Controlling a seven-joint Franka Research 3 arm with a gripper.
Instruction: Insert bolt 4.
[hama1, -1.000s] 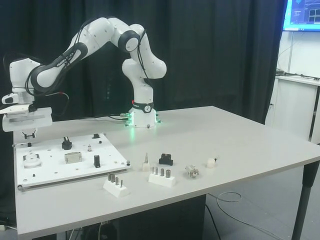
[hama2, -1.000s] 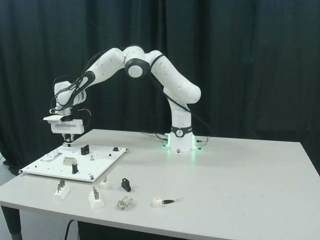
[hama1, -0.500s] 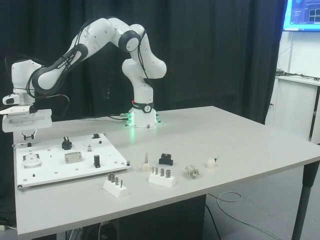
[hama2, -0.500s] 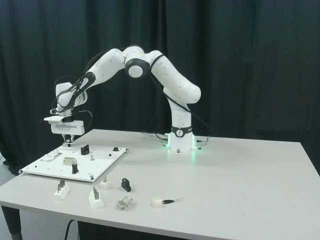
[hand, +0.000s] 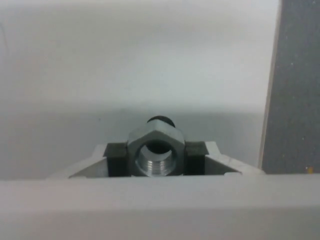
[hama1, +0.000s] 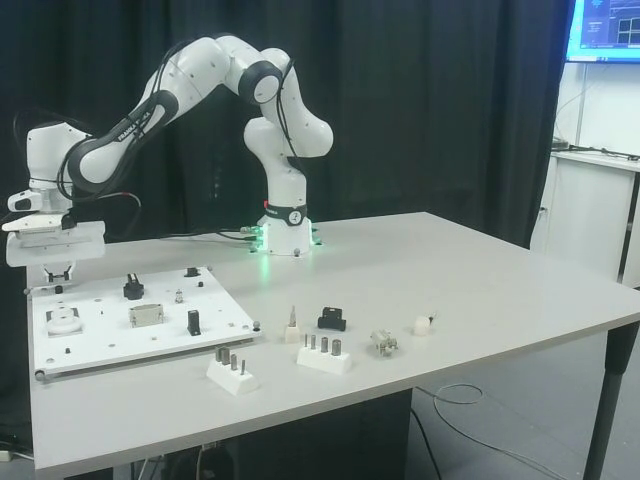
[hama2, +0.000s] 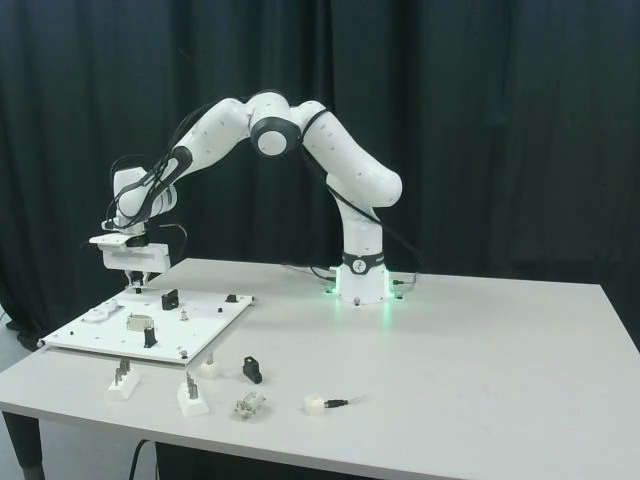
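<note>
In the wrist view a grey hex piece with a threaded bore (hand: 159, 154) sits between the two black pads (hand: 116, 159), and my gripper (hand: 159, 160) is shut on it. Just beyond it a small black round head (hand: 160, 120) pokes up from the white board (hand: 150, 60). From the room cameras my gripper (hama1: 56, 270) (hama2: 131, 284) hangs a little above the far left corner of the assembly board (hama1: 215, 310) (hama2: 215, 325), over a small black part (hama1: 58, 289) there.
The board carries a white ring (hama1: 64, 322), a grey block (hama1: 146, 314) and black fixtures (hama1: 193, 321). In front of it stand two white bolt holders (hama1: 231, 373) (hama1: 323, 356), a black clamp (hama1: 332, 320), a metal connector (hama1: 384, 343) and a white plug (hama1: 423, 324).
The gripper has risen a little above the board's far left corner. Nothing on the board or the table has shifted.
</note>
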